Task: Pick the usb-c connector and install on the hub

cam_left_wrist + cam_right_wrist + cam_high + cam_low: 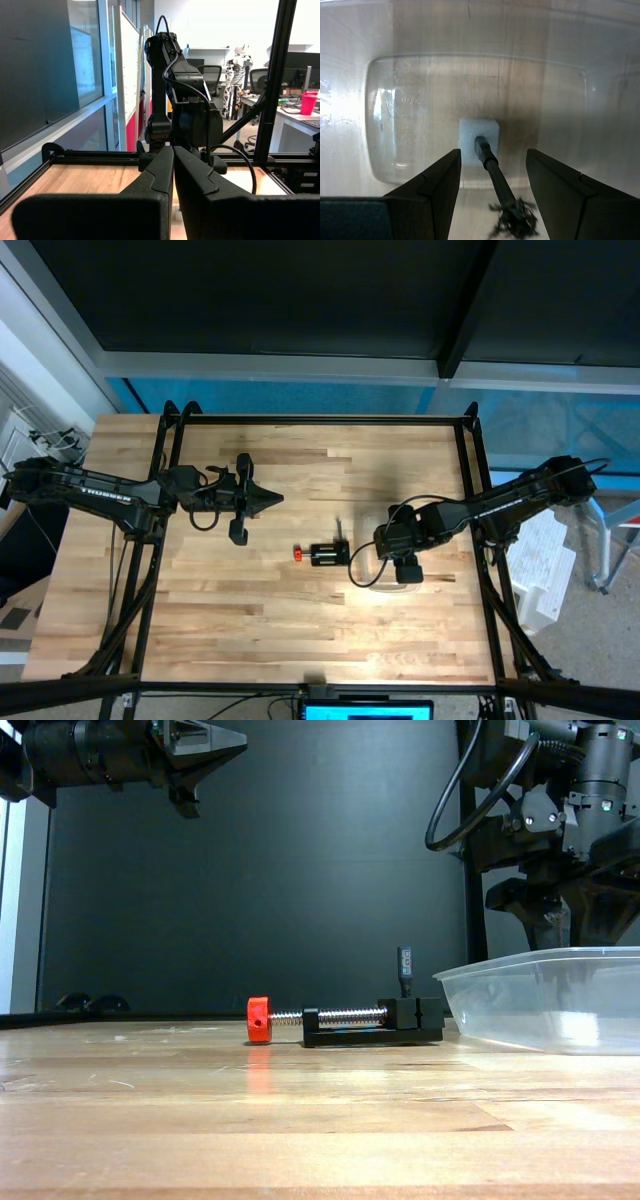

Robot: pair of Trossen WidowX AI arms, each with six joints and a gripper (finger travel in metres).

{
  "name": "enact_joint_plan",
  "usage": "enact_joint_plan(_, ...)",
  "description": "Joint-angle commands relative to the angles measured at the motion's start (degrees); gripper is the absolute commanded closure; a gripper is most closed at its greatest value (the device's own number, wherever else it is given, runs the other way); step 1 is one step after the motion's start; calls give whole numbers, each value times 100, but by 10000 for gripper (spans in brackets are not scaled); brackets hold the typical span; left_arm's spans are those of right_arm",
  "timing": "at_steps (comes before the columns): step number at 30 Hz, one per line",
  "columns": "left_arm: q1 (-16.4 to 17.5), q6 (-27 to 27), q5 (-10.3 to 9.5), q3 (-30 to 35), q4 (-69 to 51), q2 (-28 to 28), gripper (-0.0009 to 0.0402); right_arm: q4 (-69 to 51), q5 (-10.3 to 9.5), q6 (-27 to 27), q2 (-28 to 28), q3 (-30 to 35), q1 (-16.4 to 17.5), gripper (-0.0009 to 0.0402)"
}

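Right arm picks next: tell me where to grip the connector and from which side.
Probably best to grip the connector by its dark stem just above the white block, coming straight down: it stands up out of the block in the tray, and the open right gripper straddles it from above. The left gripper is parked, shut, high at the left.

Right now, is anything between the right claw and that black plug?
Nothing: the right wrist view shows only air between the open right gripper and the usb-c connector, over the clear tray. The left gripper hangs shut, far left.
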Motion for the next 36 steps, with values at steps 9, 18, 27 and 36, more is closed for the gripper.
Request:
enact_joint_plan(9, 0, 0, 0, 0, 0, 2, 393, 431, -114, 74, 103, -251, 61, 212)
enact_joint_plan(18, 2, 0, 0, 0, 0, 2, 393, 439, -105, 85, 103, -254, 68, 216)
enact_joint_plan(27, 0, 0, 0, 0, 0, 2, 393, 442, -105, 122, 103, -260, 74, 273)
enact_joint_plan(36, 2, 0, 0, 0, 0, 2, 393, 437, -105, 138, 103, -260, 74, 334)
